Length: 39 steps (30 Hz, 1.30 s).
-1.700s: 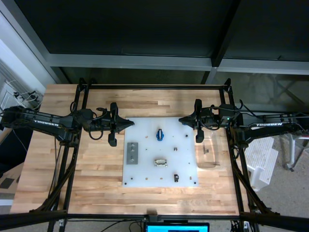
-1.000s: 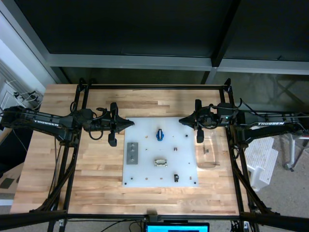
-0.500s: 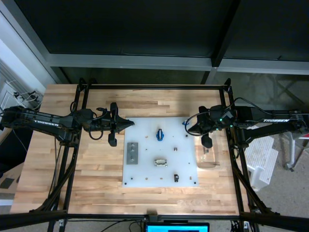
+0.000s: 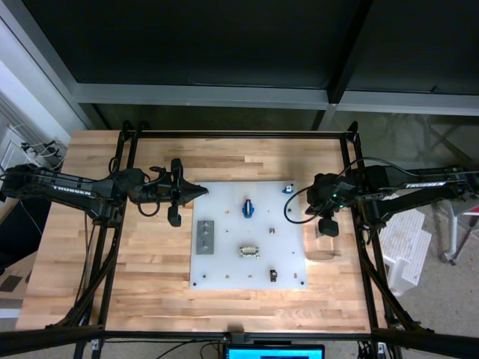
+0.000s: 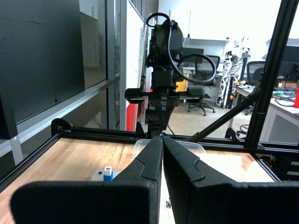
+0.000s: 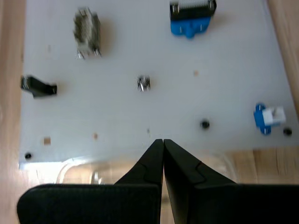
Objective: Pick the 16mm bar and install on taskboard
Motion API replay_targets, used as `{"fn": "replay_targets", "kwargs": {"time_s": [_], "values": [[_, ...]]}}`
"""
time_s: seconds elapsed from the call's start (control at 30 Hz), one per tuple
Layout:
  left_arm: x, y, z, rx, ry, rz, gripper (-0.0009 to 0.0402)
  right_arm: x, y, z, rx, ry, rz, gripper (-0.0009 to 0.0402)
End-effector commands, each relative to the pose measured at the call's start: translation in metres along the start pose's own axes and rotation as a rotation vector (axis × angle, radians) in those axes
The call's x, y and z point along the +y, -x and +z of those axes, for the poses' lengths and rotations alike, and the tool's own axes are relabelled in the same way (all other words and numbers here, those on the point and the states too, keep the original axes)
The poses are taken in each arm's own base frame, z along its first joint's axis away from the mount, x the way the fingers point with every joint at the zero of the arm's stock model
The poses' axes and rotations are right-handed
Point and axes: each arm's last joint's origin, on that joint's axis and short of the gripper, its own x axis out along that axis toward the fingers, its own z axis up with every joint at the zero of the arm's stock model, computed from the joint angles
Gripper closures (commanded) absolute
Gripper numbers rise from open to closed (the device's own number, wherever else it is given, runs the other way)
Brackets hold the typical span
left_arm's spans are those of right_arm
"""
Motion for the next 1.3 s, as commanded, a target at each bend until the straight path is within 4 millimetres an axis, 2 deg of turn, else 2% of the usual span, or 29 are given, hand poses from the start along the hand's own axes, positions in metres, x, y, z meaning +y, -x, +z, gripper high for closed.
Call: {"fn": "replay_targets", "kwargs": {"time_s": [0.03, 0.3, 0.7, 1.07, 1.3], "values": [[0.0, 0.0, 0.0, -0.001, 0.0, 0.0, 0.0393, 0.002, 0.001, -0.003, 0.054, -0.007, -0.004, 0.0393], [0.0, 0.0, 0.0, 0.0, 0.0, 0.0, 0.0393, 0.007, 0.008, -0.004, 0.182, 0.011, -0.045, 0.0393], [0.0, 0.0, 0.0, -0.001, 0.0, 0.0, 0.0392, 0.021, 0.002, -0.01, 0.315, 0.064, -0.058, 0.0392], [0.0, 0.0, 0.0, -0.001, 0.0, 0.0, 0.0393, 0.03, -0.006, -0.013, 0.405, 0.079, -0.072, 0.0323], [0.0, 0.0, 0.0, 0.0, 0.0, 0.0, 0.0393, 0.03, -0.008, -0.013, 0.406, 0.09, -0.097, 0.0313]]}}
